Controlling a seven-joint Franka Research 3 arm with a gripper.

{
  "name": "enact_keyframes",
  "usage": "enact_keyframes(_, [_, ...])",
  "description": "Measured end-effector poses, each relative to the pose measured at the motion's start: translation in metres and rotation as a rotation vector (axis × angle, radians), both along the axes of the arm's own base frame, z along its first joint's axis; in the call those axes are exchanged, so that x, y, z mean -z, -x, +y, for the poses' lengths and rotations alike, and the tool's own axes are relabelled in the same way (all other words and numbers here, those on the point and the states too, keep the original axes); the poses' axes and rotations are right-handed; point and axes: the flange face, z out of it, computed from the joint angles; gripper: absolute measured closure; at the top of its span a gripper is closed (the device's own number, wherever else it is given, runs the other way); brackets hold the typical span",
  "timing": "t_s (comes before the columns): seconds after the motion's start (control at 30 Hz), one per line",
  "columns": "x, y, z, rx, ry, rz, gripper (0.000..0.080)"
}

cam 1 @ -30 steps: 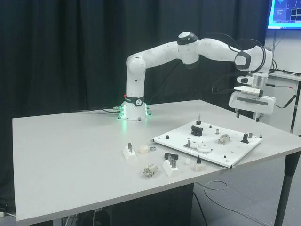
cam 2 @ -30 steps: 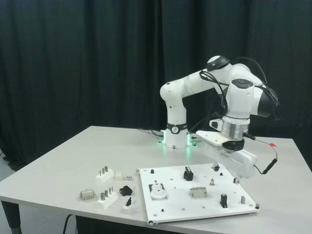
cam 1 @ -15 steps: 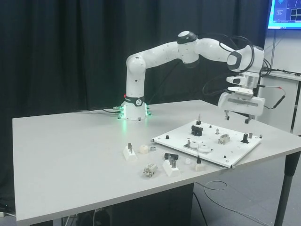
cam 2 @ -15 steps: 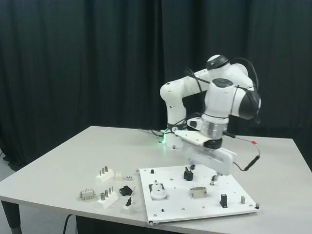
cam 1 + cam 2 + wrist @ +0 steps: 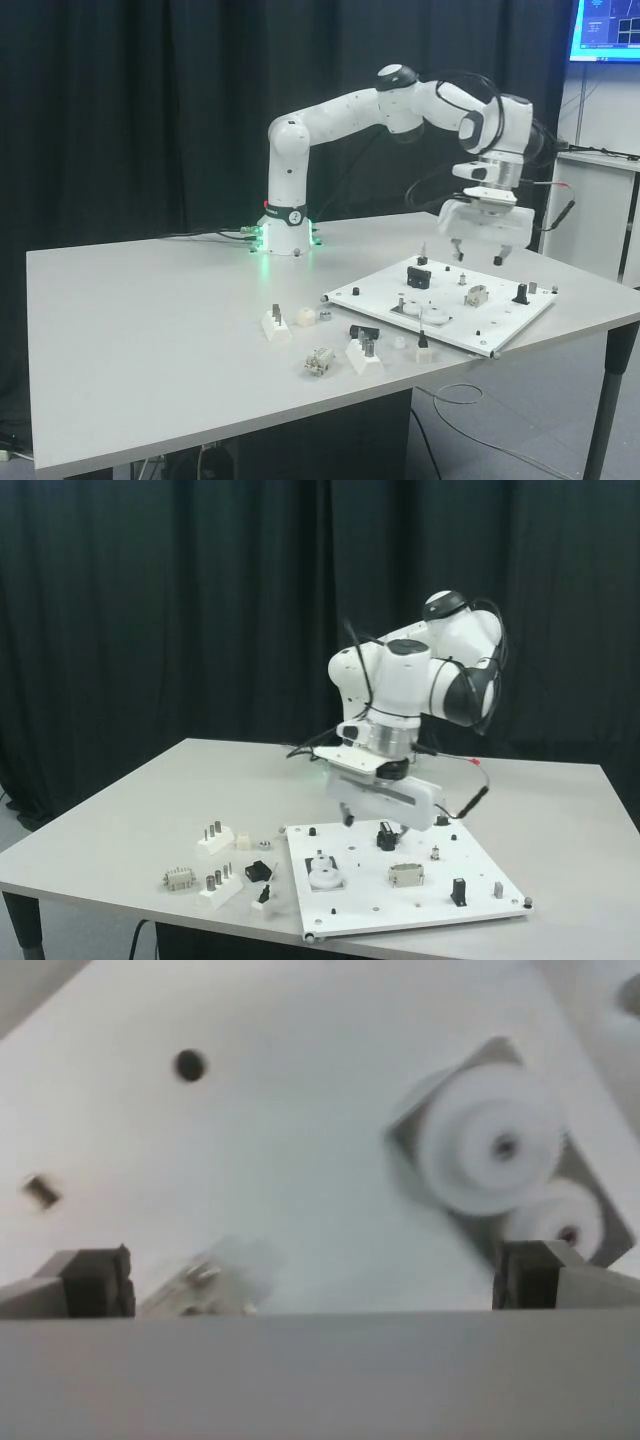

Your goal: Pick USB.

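Wrist view: gripper (image 5: 310, 1280) fingers are sitting wide apart w/ nothing between them. Below them a white board (image 5: 300, 1110) is showing. A big white gear (image 5: 490, 1140) and a smaller one (image 5: 565, 1225) are sitting on it, touching each other. A blurred metal part (image 5: 200, 1285) is lying near one fingertip; can't tell what it is.

First room view: gripper (image 5: 477, 255) is hovering above the far part of the board (image 5: 500, 320), clear of it, pointing down. USB: can't confirm which part it is. Best match is a small black plug (image 5: 360, 331) lying on the grey surface (image 5: 150, 320), off the board, just beside its near edge among loose white holders. The plug is lying well apart from the gripper, lower and toward the surface's front.

Second room view: same layout. Plug (image 5: 258, 870) is resting beside the board's (image 5: 370, 900) side edge, and the gripper (image 5: 375, 820) is hanging over the board's rear part.
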Motion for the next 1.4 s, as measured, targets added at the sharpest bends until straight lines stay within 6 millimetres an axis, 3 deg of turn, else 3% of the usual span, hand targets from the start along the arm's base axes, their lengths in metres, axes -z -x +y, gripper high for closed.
enact_keyframes(0.67, [0.012,0.007,-0.089,-0.017,-0.053,-0.11,0.0003])
enact_keyframes(1.4, [0.041,-0.002,-0.146,-0.086,-0.021,-0.174,0.0003])
